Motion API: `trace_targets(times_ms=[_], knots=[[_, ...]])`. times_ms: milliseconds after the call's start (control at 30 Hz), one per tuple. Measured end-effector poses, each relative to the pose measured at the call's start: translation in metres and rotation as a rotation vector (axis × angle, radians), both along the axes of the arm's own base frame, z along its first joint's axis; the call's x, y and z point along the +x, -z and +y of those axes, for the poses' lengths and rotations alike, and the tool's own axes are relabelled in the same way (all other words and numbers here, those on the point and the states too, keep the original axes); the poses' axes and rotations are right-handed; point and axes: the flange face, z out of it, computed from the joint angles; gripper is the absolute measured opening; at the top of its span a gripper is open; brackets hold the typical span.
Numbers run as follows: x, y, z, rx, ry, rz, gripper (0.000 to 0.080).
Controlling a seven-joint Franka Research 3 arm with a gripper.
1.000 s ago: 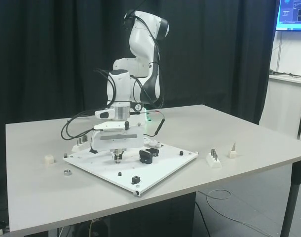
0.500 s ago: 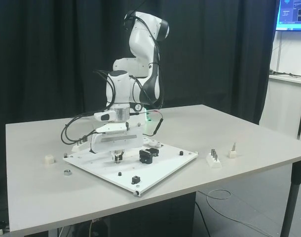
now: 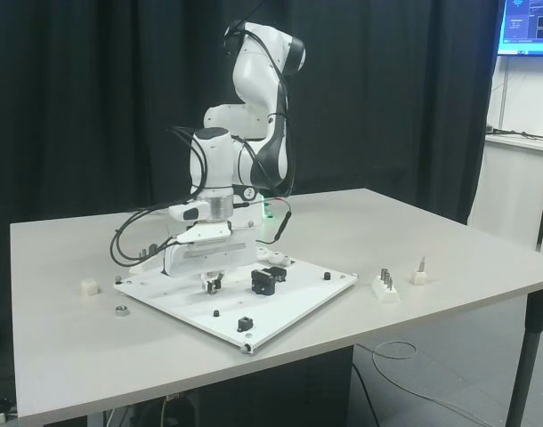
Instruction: Insert BNC.
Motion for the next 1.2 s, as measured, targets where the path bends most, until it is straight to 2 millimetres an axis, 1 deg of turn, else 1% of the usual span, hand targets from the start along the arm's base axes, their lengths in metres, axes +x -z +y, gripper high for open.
trace_targets(times_ms=[567,967,1200], knots=[[0.0005,0.0003,-0.0009,0.006,0.019,0.005,0.0121],[0.0008,0.0013,-0.0011,0.012,0.135,0.003,0.0121],[0.0009,0.0011,-0.0013,0.016,0.242,0.001,0.0121]])
